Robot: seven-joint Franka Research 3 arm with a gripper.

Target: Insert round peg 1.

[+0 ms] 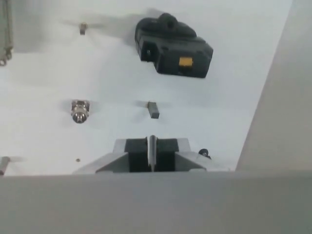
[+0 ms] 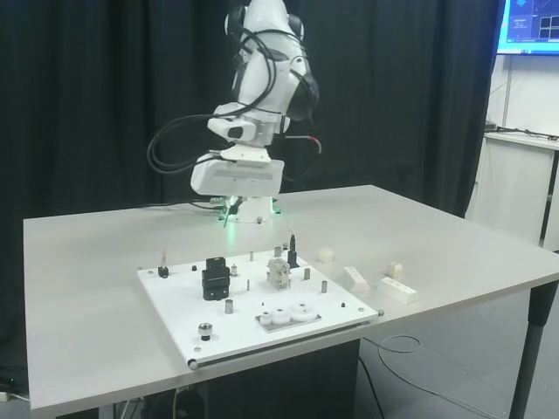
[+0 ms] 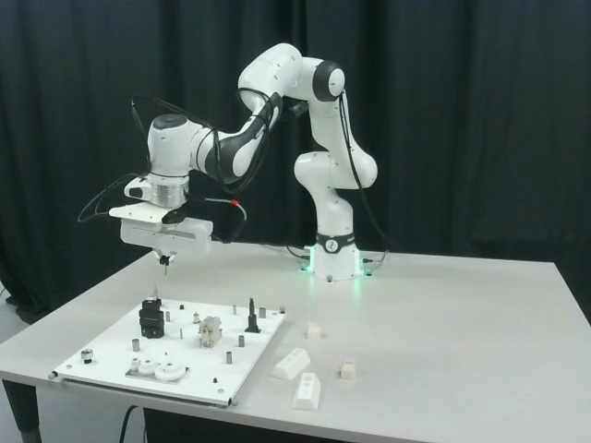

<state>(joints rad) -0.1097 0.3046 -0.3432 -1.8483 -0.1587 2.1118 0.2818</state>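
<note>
My gripper (image 1: 151, 155) is shut on a thin round peg (image 1: 151, 145) that stands upright between its black pads (image 1: 135, 155). In the second room view the gripper (image 3: 164, 254) hangs well above the far left part of the white board (image 3: 235, 369), with the peg (image 3: 164, 262) poking out below it. The first room view shows the gripper (image 2: 229, 206) behind and above the board (image 2: 175, 301). Straight below lie a black connector block (image 1: 173, 46), a short grey peg (image 1: 153, 110) and a metal socket (image 1: 79, 111). Which hole belongs to the peg I cannot tell.
The board carries the black block (image 2: 215, 278), white gears (image 2: 281, 316), a metal fitting (image 2: 279, 271) and several small upright pegs. Several white blocks (image 2: 355, 278) lie on the grey table (image 2: 87, 253) to the right of the board. The board's front edge is close to the table's edge.
</note>
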